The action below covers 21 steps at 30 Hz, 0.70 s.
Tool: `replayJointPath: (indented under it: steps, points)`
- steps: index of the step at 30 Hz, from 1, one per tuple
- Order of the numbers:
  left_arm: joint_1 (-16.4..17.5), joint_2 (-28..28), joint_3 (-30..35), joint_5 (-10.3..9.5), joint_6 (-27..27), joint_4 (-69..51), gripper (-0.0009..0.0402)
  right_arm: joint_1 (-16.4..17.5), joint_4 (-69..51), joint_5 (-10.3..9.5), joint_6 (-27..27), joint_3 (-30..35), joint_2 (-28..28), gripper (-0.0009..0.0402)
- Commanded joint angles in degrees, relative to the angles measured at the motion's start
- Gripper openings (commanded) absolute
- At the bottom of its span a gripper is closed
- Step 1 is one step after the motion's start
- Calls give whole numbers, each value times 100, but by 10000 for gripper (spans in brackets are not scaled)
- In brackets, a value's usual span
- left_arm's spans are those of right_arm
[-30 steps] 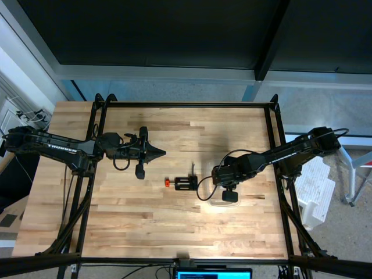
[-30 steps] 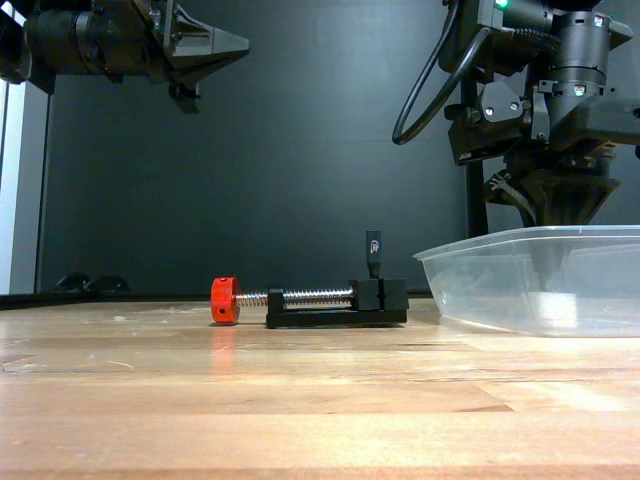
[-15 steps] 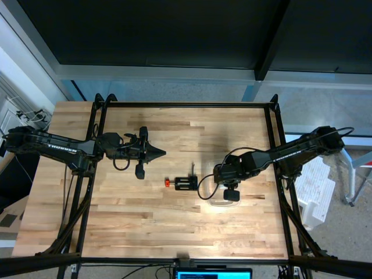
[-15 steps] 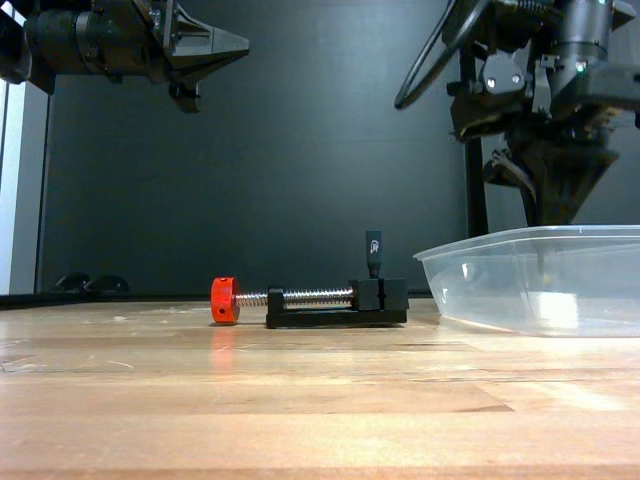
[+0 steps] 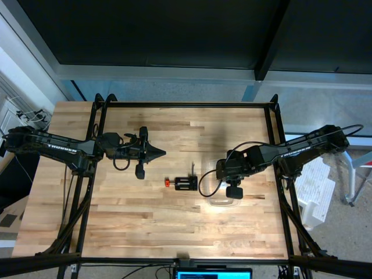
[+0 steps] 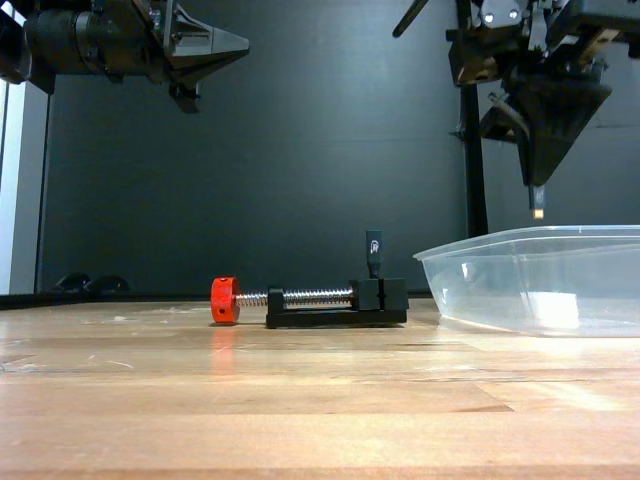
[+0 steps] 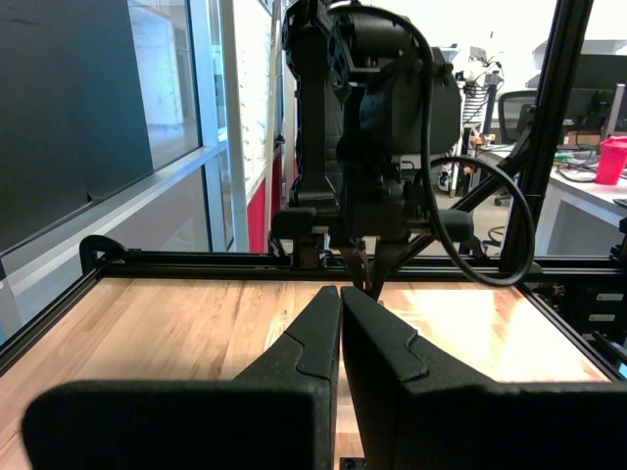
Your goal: Pick the USB-C connector and install on taskboard
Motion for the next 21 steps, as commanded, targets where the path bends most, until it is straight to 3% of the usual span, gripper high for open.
replayJointPath:
  steps: [1,12,14,17,21]
  points:
    - [2,0,0,0,0,0,0,2,-195,7,7,127,-39,0]
    - [0,0,0,0,0,2,0,-2,-289,9,4,162,-66,0]
    - [2,0,0,0,0,0,0,-4,-282,72,20,195,-52,0]
    - [2,0,0,0,0,0,0,-7,-319,319,59,321,33,0]
    - [2,0,0,0,0,0,0,-20,-367,308,55,551,254,0]
